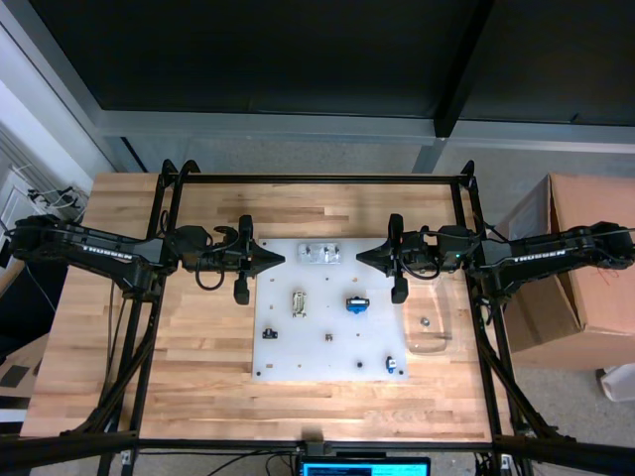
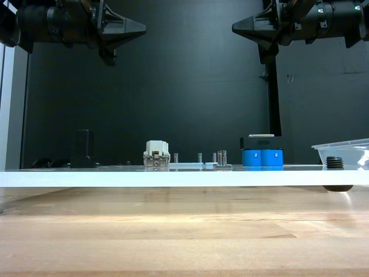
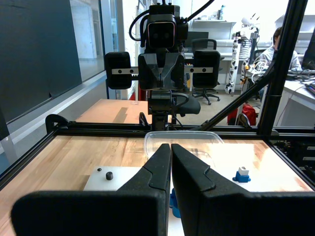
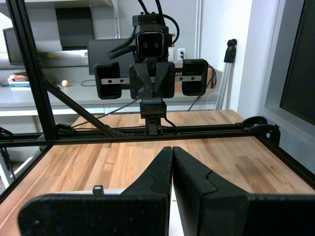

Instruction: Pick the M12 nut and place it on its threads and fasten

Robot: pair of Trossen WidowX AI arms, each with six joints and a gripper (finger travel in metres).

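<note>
My left end effector (image 1: 280, 259) and right end effector (image 1: 361, 258) hang tip to tip high over the white board (image 1: 298, 365), both pinched together, while the silver nut (image 1: 424, 321) lies free in the clear tray (image 1: 444, 339), off its bare stud (image 2: 334, 163).

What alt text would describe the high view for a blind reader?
Over a wooden table, the left gripper and right gripper, both shut, face each other above the far part of a white board. The small silver nut lies free in a clear tray at the board's right edge.
</note>
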